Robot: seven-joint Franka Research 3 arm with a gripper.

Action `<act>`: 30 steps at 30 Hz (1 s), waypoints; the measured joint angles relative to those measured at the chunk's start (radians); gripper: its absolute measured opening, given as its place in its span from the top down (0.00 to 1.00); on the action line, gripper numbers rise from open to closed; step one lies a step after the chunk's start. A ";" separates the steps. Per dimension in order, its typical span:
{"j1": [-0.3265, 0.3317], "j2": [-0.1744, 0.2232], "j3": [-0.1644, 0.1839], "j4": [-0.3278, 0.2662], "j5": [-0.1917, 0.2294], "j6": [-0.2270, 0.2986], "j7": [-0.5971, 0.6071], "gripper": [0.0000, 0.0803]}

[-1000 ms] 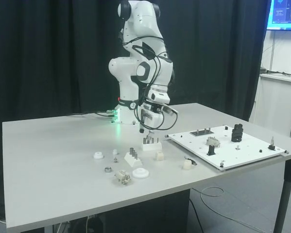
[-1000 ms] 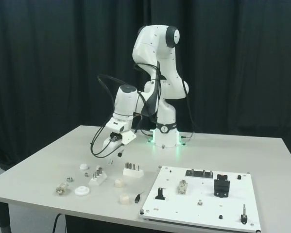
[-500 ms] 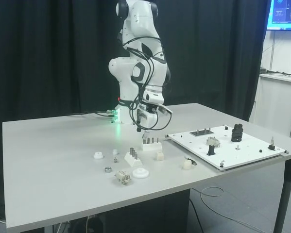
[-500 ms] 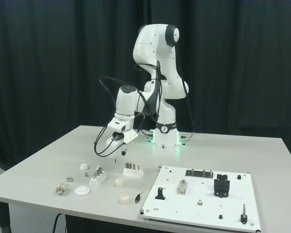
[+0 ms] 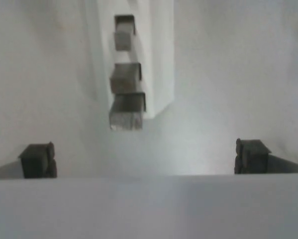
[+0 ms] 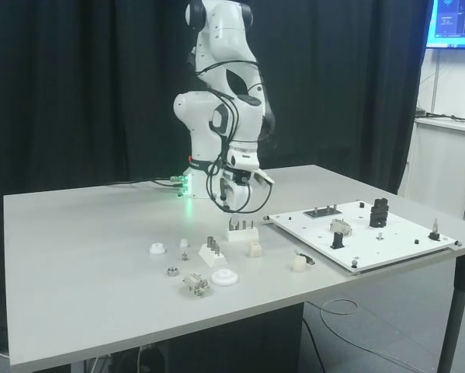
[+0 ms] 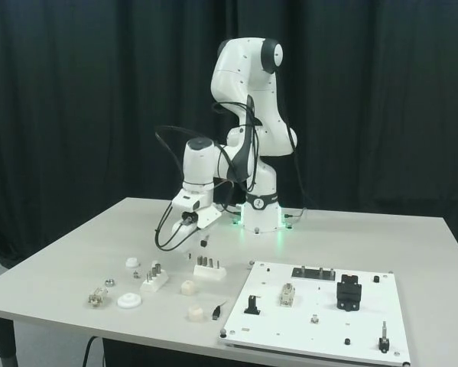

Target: Pick square peg 4.

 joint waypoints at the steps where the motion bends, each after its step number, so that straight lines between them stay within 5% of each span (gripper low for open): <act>1: 0.001 0.001 0.000 0.000 0.008 -0.001 -0.008 0.00; 30: 0.009 0.058 0.007 -0.008 0.073 0.015 -0.043 0.00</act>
